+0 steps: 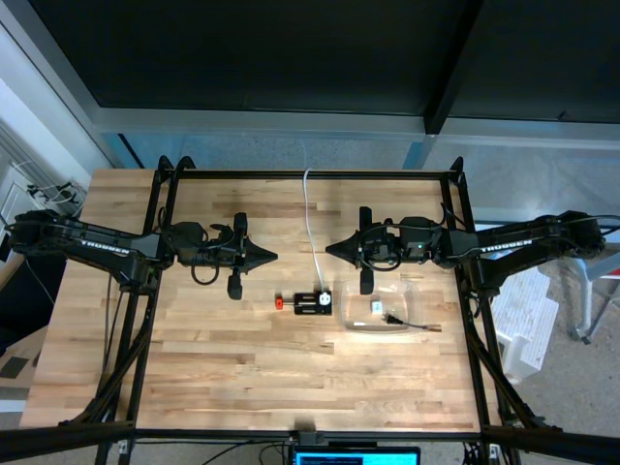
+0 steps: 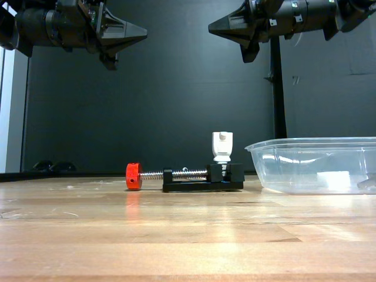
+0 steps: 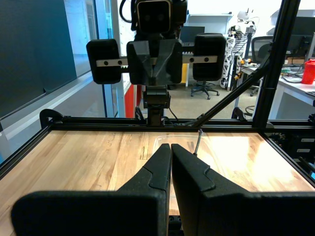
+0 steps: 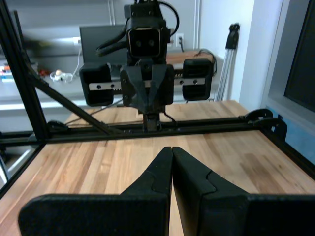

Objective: Remove the power plug from the receptacle and place in the container

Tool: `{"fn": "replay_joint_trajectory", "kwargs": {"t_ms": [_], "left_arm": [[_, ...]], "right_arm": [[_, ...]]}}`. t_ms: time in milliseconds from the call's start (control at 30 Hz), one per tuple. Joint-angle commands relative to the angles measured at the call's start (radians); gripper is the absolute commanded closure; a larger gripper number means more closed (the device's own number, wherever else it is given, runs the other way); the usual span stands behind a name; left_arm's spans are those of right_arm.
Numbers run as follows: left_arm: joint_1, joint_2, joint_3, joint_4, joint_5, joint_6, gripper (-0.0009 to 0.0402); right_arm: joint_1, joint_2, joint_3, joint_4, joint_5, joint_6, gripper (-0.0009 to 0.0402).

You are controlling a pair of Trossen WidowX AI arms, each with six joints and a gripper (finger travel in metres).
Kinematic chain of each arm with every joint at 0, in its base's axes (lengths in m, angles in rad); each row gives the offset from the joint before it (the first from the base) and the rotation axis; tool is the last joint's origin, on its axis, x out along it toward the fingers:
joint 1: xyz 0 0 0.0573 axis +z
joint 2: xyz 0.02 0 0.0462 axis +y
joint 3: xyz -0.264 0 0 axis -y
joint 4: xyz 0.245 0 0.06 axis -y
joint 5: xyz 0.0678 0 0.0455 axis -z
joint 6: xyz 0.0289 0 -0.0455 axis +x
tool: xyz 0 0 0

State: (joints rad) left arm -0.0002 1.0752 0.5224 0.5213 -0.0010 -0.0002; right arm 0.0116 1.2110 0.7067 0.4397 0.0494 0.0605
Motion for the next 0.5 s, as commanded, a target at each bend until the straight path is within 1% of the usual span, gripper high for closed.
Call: {"fn": "replay_joint_trajectory", "kwargs": {"t_ms": [33,67,133,233,267,400,500], "left_arm": [[0.000,0.000,0.000,0.000,0.000,0.000,0.0393],[0.000,0.000,0.000,0.000,0.000,0.000,0.0393],[0.000,0.000,0.000,0.000,0.000,0.000,0.0393],[0.000,0.000,0.000,0.000,0.000,0.000,0.0393],[0.000,0.000,0.000,0.000,0.000,0.000,0.0393],[0.000,0.000,0.000,0.000,0.000,0.000,0.0393],[0.000,0.000,0.000,0.000,0.000,0.000,0.0393]], "right_arm": [[-0.014,0.002,-0.021,0.044,-0.041,0.002,0.0394],[-0.020,0.002,-0.024,0.051,-0.055,0.004,0.0393],[-0.027,0.002,-0.026,0.052,-0.064,0.002,0.0394],[-0.037,0.002,-0.027,0.053,-0.098,-0.005,0.0393],[-0.041,0.002,-0.028,0.053,-0.103,-0.009,0.0393],[-0.045,0.002,-0.033,0.070,-0.105,-0.018,0.0393],[-0.047,0.002,-0.047,0.108,-0.122,-0.015,0.0393]]}}
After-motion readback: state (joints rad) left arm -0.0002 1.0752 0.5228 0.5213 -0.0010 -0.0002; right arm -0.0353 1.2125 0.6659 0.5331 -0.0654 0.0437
